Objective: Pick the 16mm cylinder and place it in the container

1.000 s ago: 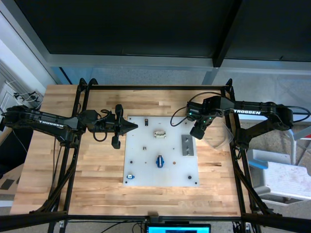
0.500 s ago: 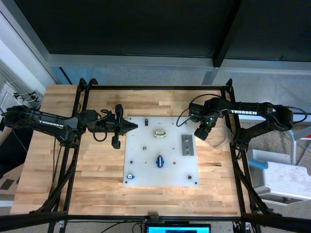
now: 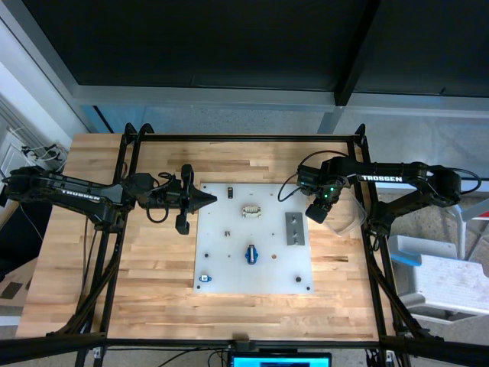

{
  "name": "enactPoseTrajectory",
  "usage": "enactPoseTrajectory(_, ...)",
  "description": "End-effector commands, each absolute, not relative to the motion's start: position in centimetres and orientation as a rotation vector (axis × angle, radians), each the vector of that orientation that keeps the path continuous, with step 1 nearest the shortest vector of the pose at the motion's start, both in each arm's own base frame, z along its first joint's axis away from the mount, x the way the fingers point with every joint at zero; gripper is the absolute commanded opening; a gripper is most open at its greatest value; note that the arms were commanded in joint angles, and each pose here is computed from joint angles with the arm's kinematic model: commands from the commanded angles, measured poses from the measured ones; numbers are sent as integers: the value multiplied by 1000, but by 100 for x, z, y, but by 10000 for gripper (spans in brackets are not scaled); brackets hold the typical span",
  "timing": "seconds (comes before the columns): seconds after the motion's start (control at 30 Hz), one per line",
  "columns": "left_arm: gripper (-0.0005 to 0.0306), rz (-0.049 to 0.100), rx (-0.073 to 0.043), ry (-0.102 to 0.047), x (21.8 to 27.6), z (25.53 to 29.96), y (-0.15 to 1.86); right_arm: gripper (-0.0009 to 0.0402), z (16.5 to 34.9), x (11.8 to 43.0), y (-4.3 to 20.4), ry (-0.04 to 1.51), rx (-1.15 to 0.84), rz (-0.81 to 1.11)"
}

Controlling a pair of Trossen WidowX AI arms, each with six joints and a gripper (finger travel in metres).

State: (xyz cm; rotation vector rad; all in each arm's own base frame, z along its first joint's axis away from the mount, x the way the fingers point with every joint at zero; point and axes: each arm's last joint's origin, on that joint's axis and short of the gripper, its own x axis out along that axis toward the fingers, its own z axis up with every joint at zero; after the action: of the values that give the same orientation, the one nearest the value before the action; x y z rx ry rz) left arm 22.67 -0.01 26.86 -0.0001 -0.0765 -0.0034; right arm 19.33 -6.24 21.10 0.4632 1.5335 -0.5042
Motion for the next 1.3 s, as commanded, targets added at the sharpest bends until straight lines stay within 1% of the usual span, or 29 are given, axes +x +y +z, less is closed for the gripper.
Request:
enactPoseTrajectory(0.03, 0, -3, 0, -76, 2268, 2686, -1, 25, 2105, 1934, -625, 1534, 457, -506)
enactPoseTrajectory(0.4, 0, -3, 0, -76, 2268, 2686, -1, 25, 2045, 1927, -623, 1527, 453, -508)
enactPoseTrajectory(0.5, 0, -3, 0, -76, 2268, 2686, -1, 33, 2045, 1935, -625, 1518, 453, -509)
enactPoseTrajectory(0.6, 0, -3, 0, -76, 2268, 2686, -1, 59, 2045, 1939, -627, 1513, 455, -511)
enactPoseTrajectory(0.8, 0, -3, 0, -76, 2268, 2686, -1, 128, 2045, 1941, -629, 1507, 466, -527)
enactPoseTrajectory(0.97, 0, -3, 0, -76, 2268, 2686, -1, 177, 2045, 1941, -628, 1507, 466, -527)
enactPoseTrajectory(1.13, 0, -3, 0, -76, 2269, 2685, -1, 210, 2045, 1941, -628, 1507, 467, -528)
enactPoseTrajectory(1.3, 0, -3, 0, -76, 2268, 2686, -1, 223, 2050, 1938, -629, 1504, 464, -532)
